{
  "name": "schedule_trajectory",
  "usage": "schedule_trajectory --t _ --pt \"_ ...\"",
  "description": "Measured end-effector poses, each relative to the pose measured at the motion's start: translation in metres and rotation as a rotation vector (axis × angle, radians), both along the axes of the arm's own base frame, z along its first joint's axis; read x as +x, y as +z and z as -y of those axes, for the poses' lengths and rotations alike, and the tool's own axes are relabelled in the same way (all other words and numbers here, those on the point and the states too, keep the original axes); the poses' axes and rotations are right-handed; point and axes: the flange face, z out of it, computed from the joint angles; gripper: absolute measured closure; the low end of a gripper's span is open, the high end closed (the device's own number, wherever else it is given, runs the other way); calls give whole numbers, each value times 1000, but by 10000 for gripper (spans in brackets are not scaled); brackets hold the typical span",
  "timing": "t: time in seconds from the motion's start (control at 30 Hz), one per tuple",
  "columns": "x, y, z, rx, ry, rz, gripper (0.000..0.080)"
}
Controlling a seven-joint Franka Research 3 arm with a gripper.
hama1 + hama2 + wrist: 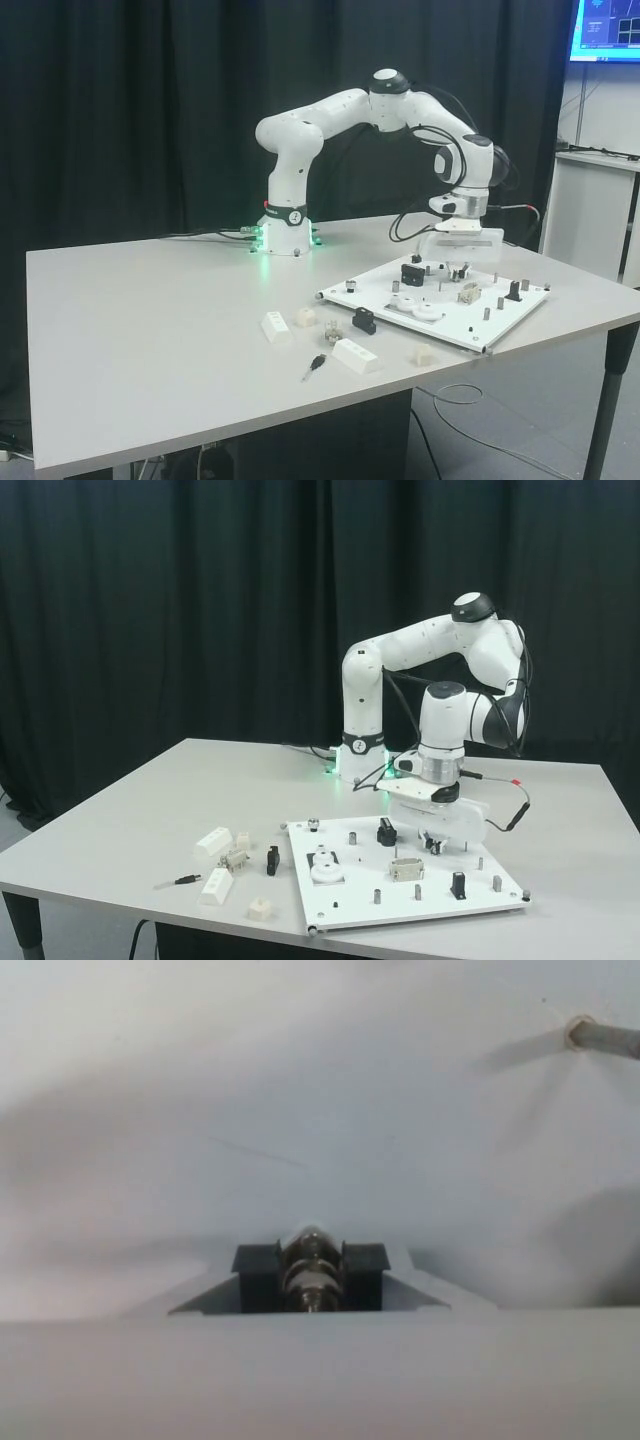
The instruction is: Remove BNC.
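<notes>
From the wrist I see the gripper (311, 1275) closed on the ribbed metal BNC connector (311, 1272), black pads either side, above the smooth white board (300, 1110); a grey peg (600, 1038) stands at two o'clock. First room view: loose white blocks (355, 353) lie on the grey table (150, 320). Second room view: a black clip (386, 831) sits at nine o'clock of the gripper.

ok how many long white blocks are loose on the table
2. One white block lies by the board's corner; the other sits closer to the table's front edge. The arm may hide more.
</notes>
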Motion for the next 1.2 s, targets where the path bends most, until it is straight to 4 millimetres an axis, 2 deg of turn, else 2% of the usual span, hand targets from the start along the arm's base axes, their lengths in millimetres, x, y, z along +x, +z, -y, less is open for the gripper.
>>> schedule_trajectory --t 1.2 --pt "0 1 -2 18 563 -18 679"
